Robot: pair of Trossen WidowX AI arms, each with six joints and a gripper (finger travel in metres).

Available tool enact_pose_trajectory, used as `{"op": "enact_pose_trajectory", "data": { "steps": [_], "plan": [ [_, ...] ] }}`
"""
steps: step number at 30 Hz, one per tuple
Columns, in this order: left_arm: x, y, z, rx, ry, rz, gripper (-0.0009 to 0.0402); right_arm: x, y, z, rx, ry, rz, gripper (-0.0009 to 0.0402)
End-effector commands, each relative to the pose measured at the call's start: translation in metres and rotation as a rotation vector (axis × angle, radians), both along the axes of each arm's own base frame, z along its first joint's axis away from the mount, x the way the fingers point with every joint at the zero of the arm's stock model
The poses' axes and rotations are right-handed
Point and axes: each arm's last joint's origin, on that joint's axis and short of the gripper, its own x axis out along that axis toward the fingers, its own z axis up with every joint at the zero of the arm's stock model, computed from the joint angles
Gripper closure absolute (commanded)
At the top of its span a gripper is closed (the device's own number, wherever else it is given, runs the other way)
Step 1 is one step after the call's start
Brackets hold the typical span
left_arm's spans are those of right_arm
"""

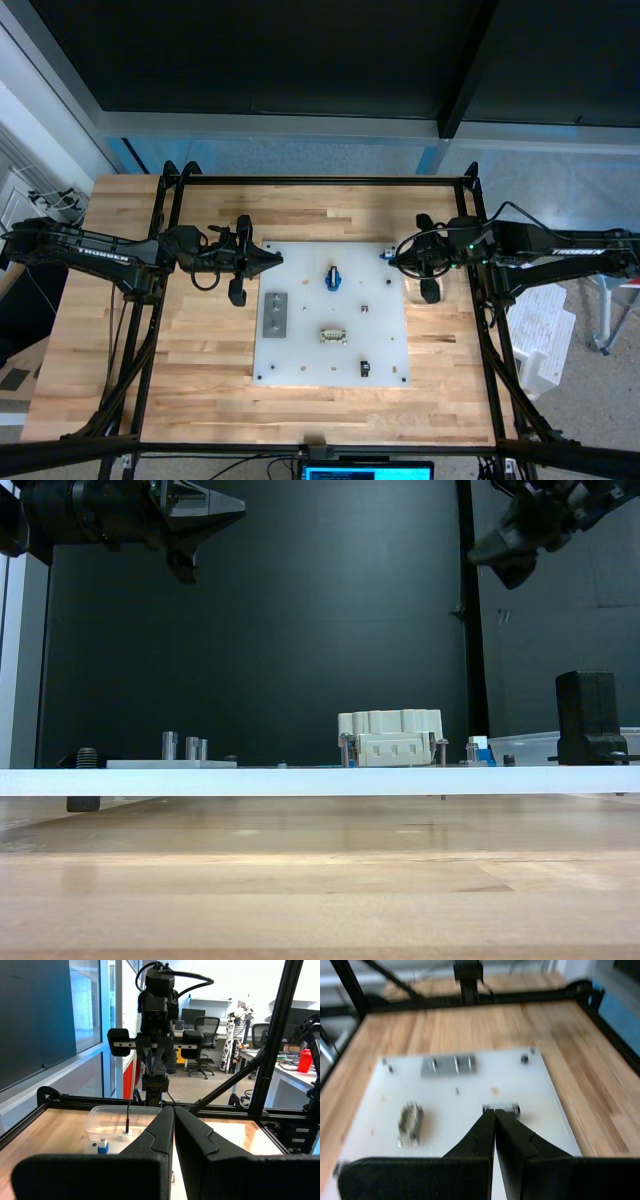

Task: Pick the USB connector and install on taskboard

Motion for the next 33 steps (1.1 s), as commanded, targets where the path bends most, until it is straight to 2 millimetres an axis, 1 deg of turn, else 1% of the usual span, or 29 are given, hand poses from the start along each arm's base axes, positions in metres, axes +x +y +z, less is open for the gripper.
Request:
{"op": "enact_pose_trajectory", "data": {
  "steps": [1, 8, 13, 20, 25, 29, 33],
  "plan": [
    [0.0, 0.0, 0.0, 0.0, -0.001, 0.0, 0.0393, -0.008, 0.0, 0.007, -0.016, 0.081, 0.01, 0.0393],
    [0.0, 0.0, 0.0, 0.0, -0.001, 0.0, 0.0393, -0.031, 0.0, 0.02, -0.052, 0.293, 0.032, 0.0393],
    [0.0, 0.0, 0.0, 0.0, -0.001, 0.0, 0.0393, -0.047, 0.0, 0.022, -0.055, 0.431, 0.042, 0.0393],
    [0.0, 0.0, 0.0, 0.0, -0.001, 0.0, 0.0393, -0.061, 0.0, 0.009, -0.077, 0.612, 0.064, 0.0393],
    [0.0, 0.0, 0.0, 0.0, -0.001, 0.0, 0.0393, -0.063, -0.002, 0.003, -0.147, 0.656, 0.072, 0.0393],
    [0.0, 0.0, 0.0, 0.0, -0.001, 0.0, 0.0393, -0.062, -0.007, -0.003, -0.151, 0.68, 0.057, 0.0393],
    [0.0, 0.0, 0.0, 0.0, -0.001, 0.0, 0.0393, -0.062, -0.014, -0.014, -0.158, 0.721, 0.049, 0.039]
  ]
}}
